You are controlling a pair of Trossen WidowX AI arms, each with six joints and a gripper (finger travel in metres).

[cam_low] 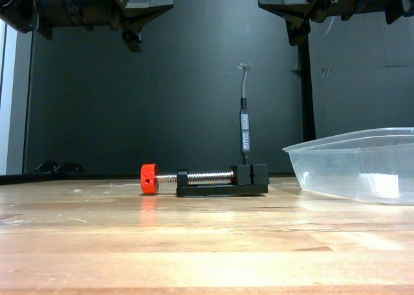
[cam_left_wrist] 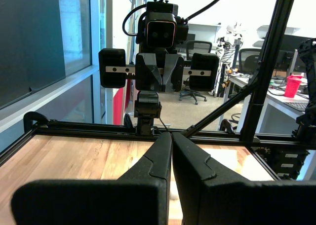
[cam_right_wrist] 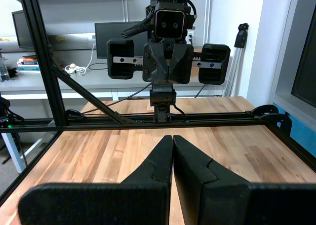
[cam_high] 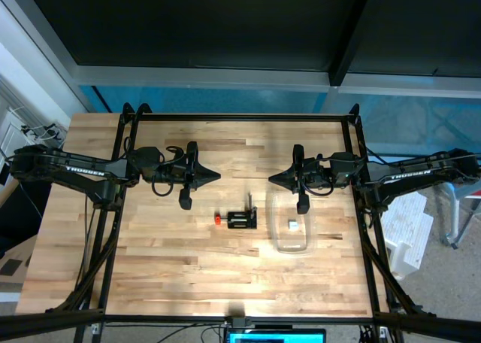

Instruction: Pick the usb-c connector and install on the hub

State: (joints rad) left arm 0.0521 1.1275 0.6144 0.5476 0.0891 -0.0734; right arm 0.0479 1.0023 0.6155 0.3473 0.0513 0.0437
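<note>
**Connector standing on the vise, both arms raised and apart**

Seen from above, a wooden table (cam_high: 150, 253) carries a small black vise (cam_high: 239, 220) near its middle. The vise's red knob (cam_high: 218, 220) sits at its 9 o'clock end. Just beside the vise, at 3 o'clock, is a clear tray (cam_high: 272, 223) with a white block (cam_high: 293, 224) inside it. Nothing dark shows on the block.

From table height, the usb-c connector (cam_low: 245, 130) stands upright on top of the vise, at the end away from the knob. Nothing is holding it. Its grey braided cable (cam_low: 244, 81) rises straight from it toward 12 o'clock. How fully the connector is seated cannot be told.

The left gripper (cam_high: 218, 176) hangs at about 11 o'clock from the vise, pointing inward. The right gripper (cam_high: 270, 179) hangs at about 1 o'clock, facing it. In the low view both float high above the table, well clear of the connector and tray.

Each wrist camera shows its own fingers pressed together, tip against tip, with nothing between them. That holds for the left fingers (cam_left_wrist: 160, 151) and the right fingers (cam_right_wrist: 162, 153) alike.
</note>
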